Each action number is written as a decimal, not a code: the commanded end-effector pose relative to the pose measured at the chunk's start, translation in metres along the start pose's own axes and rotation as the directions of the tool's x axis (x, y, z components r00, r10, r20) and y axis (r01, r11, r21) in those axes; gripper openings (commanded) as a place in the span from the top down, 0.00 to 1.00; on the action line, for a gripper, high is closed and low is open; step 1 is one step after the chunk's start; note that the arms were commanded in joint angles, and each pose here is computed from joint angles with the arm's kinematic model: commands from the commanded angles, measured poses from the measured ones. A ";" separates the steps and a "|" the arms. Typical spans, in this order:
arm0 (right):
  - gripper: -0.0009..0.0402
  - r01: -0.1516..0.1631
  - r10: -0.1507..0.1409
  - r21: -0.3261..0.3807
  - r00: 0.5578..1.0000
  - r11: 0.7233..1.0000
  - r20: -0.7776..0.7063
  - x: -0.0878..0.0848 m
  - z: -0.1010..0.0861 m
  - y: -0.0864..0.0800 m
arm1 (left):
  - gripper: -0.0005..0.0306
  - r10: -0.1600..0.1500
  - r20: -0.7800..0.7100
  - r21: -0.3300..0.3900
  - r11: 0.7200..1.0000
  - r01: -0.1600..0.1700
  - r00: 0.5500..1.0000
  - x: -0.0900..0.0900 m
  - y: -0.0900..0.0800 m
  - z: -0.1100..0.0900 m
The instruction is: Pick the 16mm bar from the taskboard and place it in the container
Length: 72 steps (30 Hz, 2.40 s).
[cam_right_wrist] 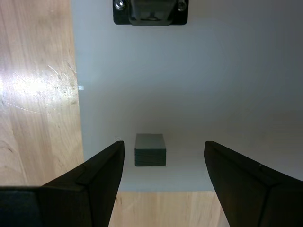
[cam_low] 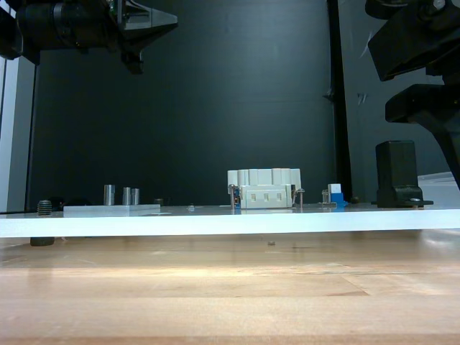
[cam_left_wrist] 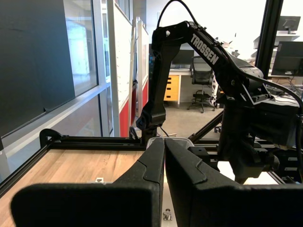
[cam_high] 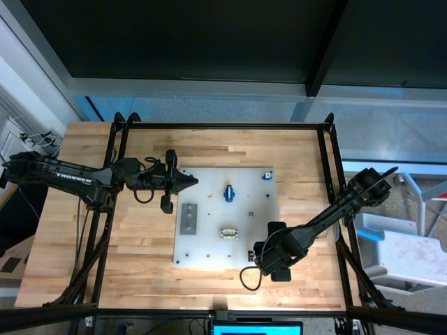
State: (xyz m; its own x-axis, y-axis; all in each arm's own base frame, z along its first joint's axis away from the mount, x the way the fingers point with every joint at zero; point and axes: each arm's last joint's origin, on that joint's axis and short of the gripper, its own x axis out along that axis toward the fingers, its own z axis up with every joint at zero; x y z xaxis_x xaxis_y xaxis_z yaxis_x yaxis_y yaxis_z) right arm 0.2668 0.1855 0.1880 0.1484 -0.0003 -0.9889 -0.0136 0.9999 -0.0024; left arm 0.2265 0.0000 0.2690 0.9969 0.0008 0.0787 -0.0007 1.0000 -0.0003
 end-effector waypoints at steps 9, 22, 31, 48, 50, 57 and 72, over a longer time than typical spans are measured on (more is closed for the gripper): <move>0.59 -0.005 0.005 -0.001 1.000 1.000 0.006 0.000 0.001 0.001 | 0.98 0.000 0.000 0.000 1.000 0.000 1.000 0.000 0.000 0.000; 0.80 -0.009 0.009 -0.001 1.000 1.000 0.006 0.000 0.001 0.001 | 0.98 0.000 0.000 0.000 1.000 0.000 1.000 0.000 0.000 0.000; 0.90 -0.011 0.011 0.000 1.000 1.000 0.010 0.000 0.001 0.001 | 0.98 0.000 0.000 0.000 1.000 0.000 1.000 0.000 0.000 0.000; 0.94 -0.024 0.024 0.000 0.999 1.000 0.028 -0.021 0.003 0.000 | 0.98 0.000 0.000 0.000 1.000 0.000 1.000 0.000 0.000 0.000; 0.94 -0.030 0.030 0.000 0.999 1.000 0.037 -0.026 0.002 -0.001 | 0.98 0.000 0.000 0.000 1.000 0.000 1.000 0.000 0.000 0.000; 0.94 -0.040 0.039 0.003 0.998 0.999 0.052 -0.040 -0.002 -0.006 | 0.98 0.000 0.000 0.000 1.000 0.000 1.000 0.000 0.000 0.000; 0.94 -0.073 0.071 0.019 0.991 0.997 0.112 -0.075 -0.013 -0.022 | 0.98 0.000 0.000 0.000 1.000 0.000 1.000 0.000 0.000 0.000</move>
State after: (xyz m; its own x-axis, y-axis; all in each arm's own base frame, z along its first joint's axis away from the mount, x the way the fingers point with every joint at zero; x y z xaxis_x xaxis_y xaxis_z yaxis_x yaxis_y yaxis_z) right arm 0.2447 0.1656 0.2575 0.2551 0.0719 -0.9642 -0.0083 0.9974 0.0722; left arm 0.2264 0.0000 0.2690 0.9969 0.0004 0.0787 -0.0004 1.0000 -0.0002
